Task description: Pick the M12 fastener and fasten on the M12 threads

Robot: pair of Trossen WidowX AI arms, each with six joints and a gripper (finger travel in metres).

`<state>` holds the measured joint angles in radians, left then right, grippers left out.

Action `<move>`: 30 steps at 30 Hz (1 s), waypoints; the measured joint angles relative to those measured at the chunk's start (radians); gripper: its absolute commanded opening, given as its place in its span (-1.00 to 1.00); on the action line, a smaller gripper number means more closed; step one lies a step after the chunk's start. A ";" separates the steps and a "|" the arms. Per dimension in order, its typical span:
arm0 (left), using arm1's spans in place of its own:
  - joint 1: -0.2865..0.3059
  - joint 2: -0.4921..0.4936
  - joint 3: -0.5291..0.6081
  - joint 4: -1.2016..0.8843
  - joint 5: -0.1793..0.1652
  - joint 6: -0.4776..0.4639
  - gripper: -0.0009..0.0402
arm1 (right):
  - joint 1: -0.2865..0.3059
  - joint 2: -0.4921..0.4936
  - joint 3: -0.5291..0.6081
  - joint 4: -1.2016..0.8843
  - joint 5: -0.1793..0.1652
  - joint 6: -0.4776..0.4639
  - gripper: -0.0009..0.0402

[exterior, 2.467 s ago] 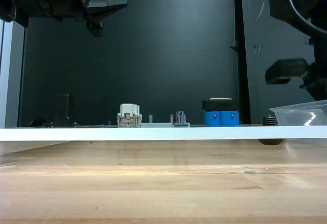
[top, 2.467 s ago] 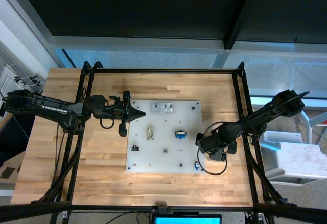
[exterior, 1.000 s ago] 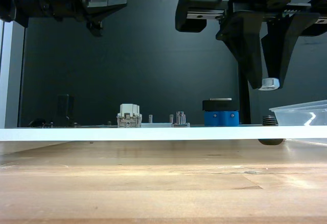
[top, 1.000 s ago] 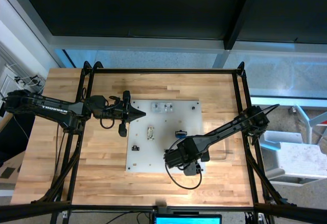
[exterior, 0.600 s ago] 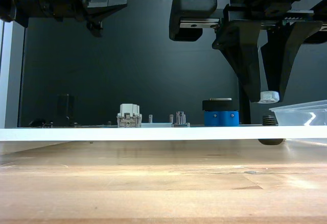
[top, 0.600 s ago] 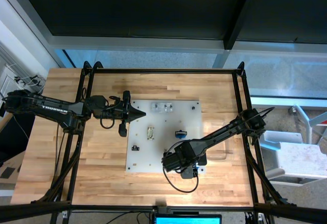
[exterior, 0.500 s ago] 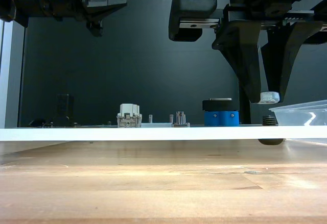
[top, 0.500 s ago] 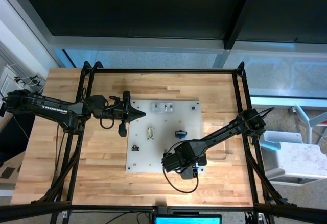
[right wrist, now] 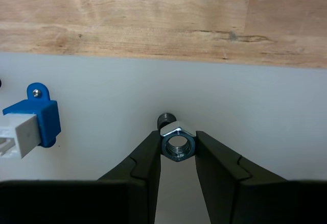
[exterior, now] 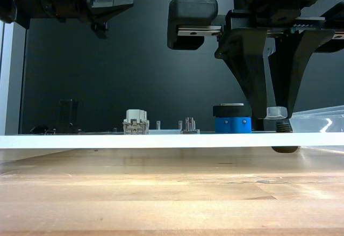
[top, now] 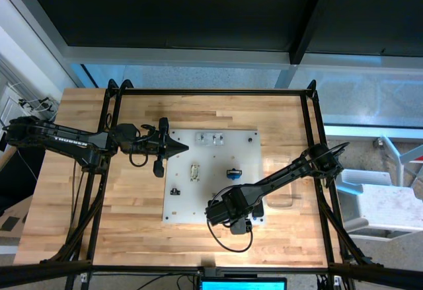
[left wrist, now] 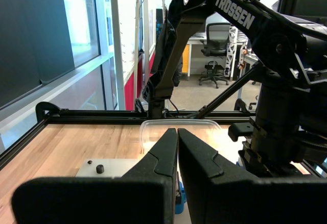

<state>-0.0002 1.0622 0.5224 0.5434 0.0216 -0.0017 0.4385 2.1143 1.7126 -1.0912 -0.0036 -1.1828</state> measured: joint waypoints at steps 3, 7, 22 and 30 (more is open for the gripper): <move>0.000 0.000 0.000 0.000 0.000 0.000 -0.96 | 0.002 0.006 0.000 -0.001 0.000 0.000 -0.82; 0.000 0.000 0.000 0.000 0.000 0.000 -0.96 | 0.006 0.006 0.000 -0.006 -0.001 0.002 -0.83; 0.000 0.000 0.000 0.000 0.000 0.000 -0.96 | 0.010 0.005 -0.017 0.009 -0.023 0.025 -0.82; 0.000 0.000 0.000 0.000 0.000 0.000 -0.96 | 0.010 0.005 -0.021 0.013 0.001 0.025 -0.82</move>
